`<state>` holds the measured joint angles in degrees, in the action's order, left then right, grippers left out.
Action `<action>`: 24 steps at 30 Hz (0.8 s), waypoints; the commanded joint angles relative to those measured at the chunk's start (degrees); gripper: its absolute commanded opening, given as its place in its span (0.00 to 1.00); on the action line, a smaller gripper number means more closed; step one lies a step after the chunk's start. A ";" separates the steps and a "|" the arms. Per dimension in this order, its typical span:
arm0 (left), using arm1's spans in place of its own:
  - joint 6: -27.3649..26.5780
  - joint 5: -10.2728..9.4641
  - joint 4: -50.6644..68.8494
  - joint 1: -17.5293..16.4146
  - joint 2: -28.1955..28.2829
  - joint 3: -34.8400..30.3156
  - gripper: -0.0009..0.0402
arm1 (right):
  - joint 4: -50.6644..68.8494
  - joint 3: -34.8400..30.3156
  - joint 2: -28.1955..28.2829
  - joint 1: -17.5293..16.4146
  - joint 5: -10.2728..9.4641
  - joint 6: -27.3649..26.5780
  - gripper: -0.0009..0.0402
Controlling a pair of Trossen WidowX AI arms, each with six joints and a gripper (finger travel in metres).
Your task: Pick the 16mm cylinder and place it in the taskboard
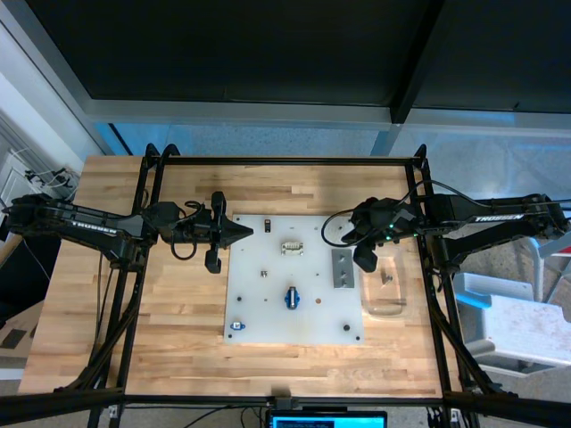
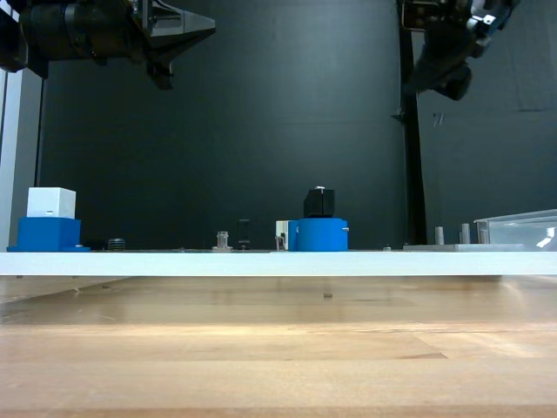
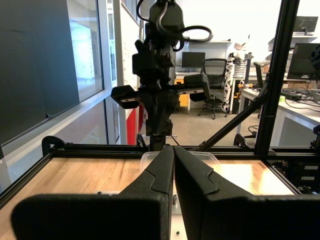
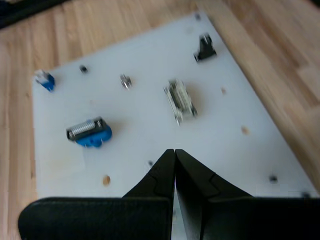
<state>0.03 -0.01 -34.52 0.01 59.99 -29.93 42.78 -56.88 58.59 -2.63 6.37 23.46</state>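
The white taskboard (image 1: 268, 303) lies in the middle of the table, with a grey block (image 1: 343, 267) and a blue fitting (image 1: 291, 297) on it. A tiny grey peg, the 16mm cylinder (image 1: 386, 277), lies in the clear tray (image 1: 399, 303) just right of the board. My right gripper (image 1: 364, 261) hangs shut and empty above the board's right edge, beside the tray and up-left of the peg. Its wrist view looks down on the taskboard (image 4: 140, 120) past the shut right gripper (image 4: 174, 151). My left gripper (image 1: 248, 230) hovers shut and empty over the board's left edge.
A blue connector with a white cap (image 2: 50, 222) stands at the board's near left corner. Small pegs (image 2: 464, 232) rise from the grey block. A black frame (image 1: 285, 161) rings the wooden table. In the low view both grippers, left (image 2: 207, 30) and right (image 2: 411, 84), hang high above the board.
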 commanded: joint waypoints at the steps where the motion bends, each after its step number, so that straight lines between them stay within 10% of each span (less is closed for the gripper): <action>1: 0.02 0.00 0.00 -0.02 0.02 -0.02 0.02 | 4.13 0.00 0.02 -0.02 -0.50 1.90 0.02; 24: 0.02 0.00 0.00 0.00 0.02 -0.02 0.02 | 29.07 0.20 0.04 -0.57 -6.19 12.68 0.02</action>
<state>0.03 -0.03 -34.52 0.01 60.01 -29.95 70.74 -56.77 58.59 -3.07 0.51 35.77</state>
